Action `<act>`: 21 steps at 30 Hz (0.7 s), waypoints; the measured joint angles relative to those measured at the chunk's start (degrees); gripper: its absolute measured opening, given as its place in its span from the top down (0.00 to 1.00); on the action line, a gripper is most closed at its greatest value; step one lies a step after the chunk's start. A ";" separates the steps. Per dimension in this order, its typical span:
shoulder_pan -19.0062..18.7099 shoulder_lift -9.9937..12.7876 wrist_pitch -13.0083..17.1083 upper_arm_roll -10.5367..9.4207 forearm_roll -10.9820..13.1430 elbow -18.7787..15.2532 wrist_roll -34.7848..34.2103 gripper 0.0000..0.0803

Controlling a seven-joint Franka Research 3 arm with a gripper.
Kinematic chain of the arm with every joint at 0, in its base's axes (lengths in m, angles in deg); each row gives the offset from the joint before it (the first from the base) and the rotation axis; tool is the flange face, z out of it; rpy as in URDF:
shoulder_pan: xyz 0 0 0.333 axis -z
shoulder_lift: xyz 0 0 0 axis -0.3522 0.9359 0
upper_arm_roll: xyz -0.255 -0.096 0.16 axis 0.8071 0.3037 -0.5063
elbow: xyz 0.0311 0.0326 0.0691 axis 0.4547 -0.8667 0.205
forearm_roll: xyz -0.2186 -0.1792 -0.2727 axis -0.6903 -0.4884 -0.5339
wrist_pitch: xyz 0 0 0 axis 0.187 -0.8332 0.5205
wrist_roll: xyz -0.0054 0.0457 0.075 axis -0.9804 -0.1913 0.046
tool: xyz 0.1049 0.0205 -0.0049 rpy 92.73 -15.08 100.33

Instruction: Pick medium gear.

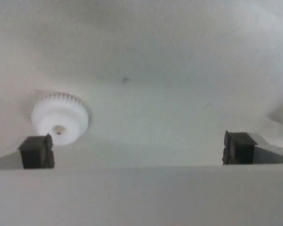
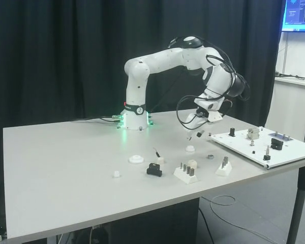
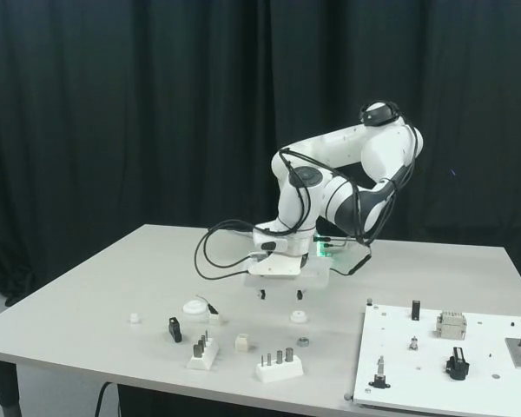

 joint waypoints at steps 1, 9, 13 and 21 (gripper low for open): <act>-0.36 -0.17 0.32 0.01 0.30 -0.57 -0.55 0.00; -3.15 -1.04 2.60 0.42 4.27 -5.44 -4.17 0.00; -4.67 -1.05 3.43 0.68 6.65 -7.87 -4.40 0.00; -8.05 -1.05 5.55 0.66 10.63 -12.34 -4.88 0.00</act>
